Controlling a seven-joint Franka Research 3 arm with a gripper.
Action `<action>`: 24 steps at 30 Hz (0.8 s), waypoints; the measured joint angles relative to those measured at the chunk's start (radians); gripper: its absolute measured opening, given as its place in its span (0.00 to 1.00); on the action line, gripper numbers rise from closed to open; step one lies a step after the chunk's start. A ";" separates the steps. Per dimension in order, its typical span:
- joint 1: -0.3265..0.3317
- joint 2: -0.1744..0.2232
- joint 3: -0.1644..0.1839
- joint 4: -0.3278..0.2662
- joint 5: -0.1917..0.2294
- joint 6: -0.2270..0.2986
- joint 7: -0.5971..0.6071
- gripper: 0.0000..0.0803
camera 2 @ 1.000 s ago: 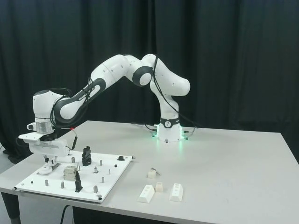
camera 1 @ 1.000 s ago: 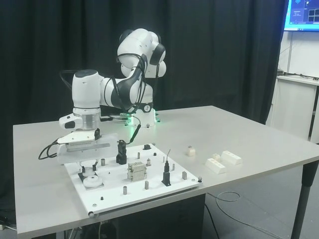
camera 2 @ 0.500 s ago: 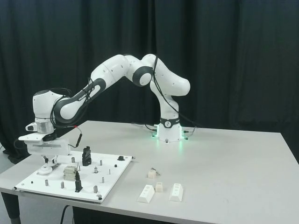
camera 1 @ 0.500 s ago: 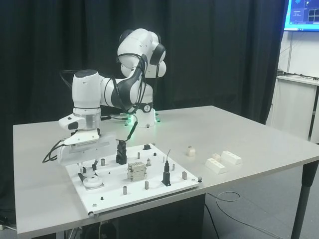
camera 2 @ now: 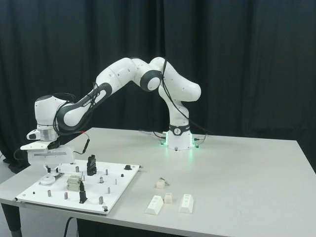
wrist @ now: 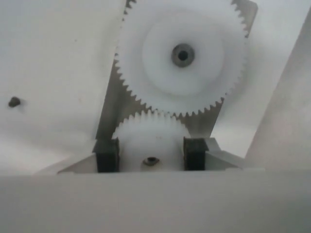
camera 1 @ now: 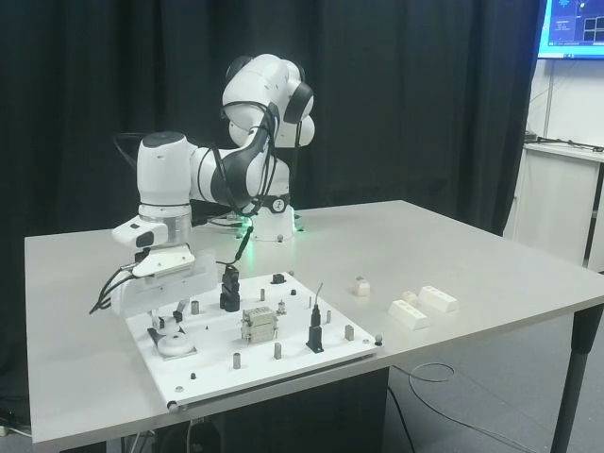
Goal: Insert medium gear.
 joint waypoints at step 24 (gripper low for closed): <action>0.002 0.000 -0.003 0.000 0.001 -0.001 0.152 0.35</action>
